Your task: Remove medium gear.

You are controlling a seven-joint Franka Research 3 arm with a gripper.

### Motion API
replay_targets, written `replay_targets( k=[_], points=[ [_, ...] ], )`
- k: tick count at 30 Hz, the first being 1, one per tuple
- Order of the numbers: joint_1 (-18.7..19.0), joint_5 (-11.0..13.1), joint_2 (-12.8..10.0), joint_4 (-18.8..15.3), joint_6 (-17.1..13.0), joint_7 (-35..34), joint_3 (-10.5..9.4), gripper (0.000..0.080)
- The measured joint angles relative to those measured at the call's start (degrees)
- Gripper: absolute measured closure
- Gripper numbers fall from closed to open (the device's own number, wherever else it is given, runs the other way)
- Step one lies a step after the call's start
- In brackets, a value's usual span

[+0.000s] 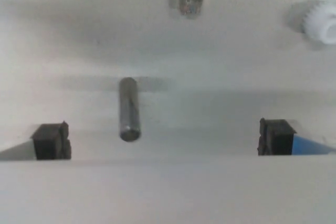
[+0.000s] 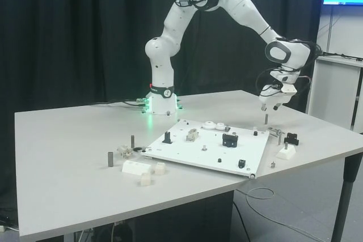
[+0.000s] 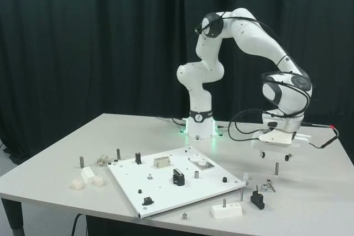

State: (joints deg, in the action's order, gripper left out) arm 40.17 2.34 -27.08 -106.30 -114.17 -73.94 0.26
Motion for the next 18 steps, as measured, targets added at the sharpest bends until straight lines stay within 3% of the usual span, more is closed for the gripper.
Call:
replay_targets(
  k=[8,18],
  points=[
    [0.1,-4.5,1.7,-1.5,4.2,1.5,0.1,0.0003],
    [-0.1,-8.2,5.4,-7.6,4.0,4.6,1.2,0.0003]
  ],
)
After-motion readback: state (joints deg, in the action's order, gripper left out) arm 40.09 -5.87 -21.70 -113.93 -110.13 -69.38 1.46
